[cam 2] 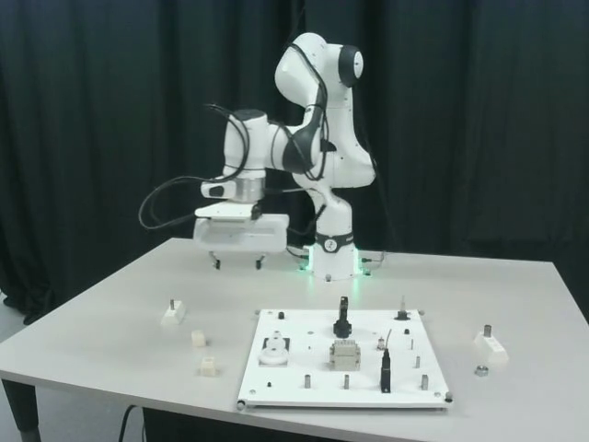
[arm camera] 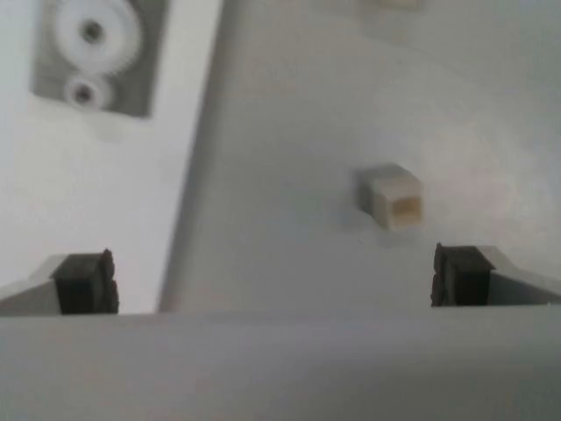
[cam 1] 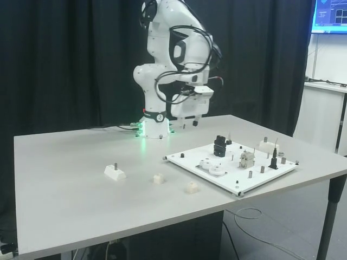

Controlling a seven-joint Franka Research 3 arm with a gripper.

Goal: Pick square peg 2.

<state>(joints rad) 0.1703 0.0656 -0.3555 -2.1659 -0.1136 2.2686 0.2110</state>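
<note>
The fingers point(arm camera: 272, 279) are hanging spread wide, gripping nothing. Beyond them, toward one o'clock, square peg 2 point(arm camera: 394, 196) is lying alone on the grey bench point(arm camera: 289, 132), showing a small white block with a hollow end face.

Gears point(arm camera: 90, 44): cut off by the wrist picture's edge, soft in outline; teeth hard to count.
Small pale block point(arm camera: 396, 4): only a sliver shows at the wrist picture's edge; kind cannot be told.
Square pegs point(cam 2: 199, 338): too small in both room views to tell which is number 2.
Board parts point(cam 1: 248, 158): too small to identify singly.
Screen point(cam 1: 329, 15): cut off by the picture's edge; content unreadable.
Table point(cam 1: 65, 162): legs mostly out of frame.
</note>
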